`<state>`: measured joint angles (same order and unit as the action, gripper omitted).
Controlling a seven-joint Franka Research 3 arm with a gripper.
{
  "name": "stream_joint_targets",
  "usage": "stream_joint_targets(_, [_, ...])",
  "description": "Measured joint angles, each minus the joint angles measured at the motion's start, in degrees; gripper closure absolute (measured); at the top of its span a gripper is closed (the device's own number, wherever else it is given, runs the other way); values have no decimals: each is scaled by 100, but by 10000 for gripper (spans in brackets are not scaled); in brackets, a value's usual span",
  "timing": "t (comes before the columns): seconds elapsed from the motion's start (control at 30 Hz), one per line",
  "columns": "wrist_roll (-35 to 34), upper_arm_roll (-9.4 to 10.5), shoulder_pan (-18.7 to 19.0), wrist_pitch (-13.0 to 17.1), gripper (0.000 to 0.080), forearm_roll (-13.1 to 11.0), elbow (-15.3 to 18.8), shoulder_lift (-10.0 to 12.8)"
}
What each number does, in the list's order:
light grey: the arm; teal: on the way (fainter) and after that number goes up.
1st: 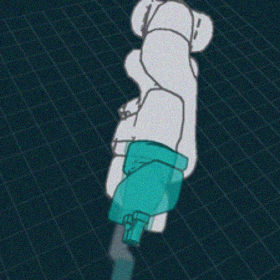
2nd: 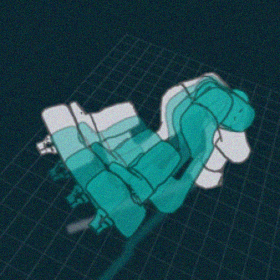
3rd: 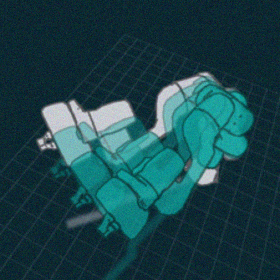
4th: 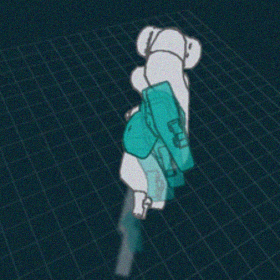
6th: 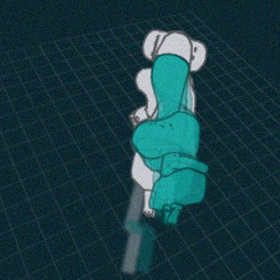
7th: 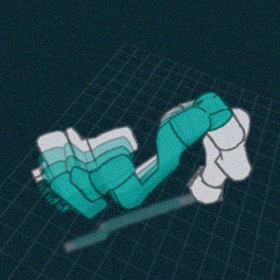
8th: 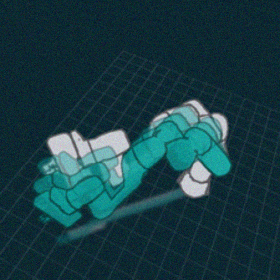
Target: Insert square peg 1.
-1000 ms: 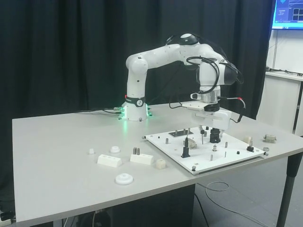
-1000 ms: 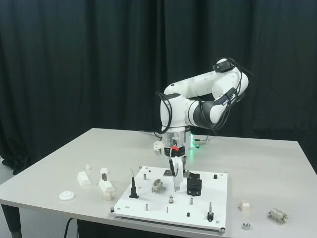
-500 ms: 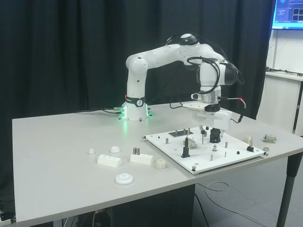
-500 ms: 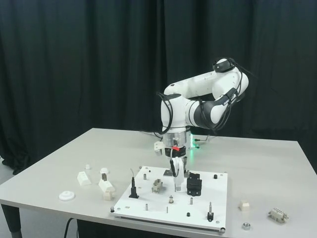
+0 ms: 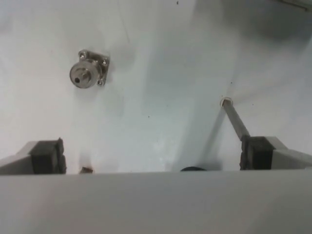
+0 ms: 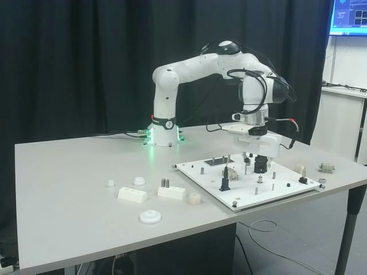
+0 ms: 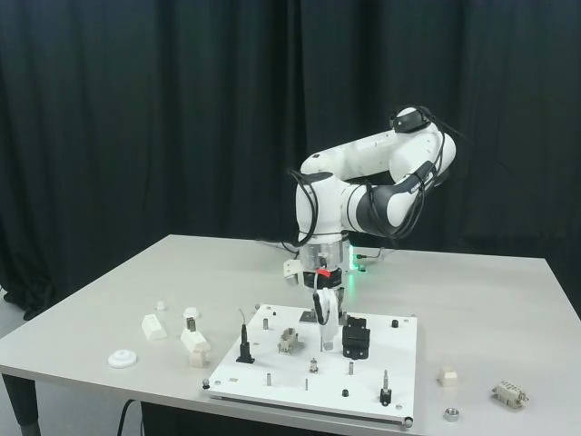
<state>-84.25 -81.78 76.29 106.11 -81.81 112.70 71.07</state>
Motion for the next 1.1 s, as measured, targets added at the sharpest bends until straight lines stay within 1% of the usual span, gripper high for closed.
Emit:
stream_joint_targets(0.63, [-57,1,64,-160,3,0,0,-3])
stream_joint_targets(1.1, [-57,-35,68,-158,3,62,2,-3])
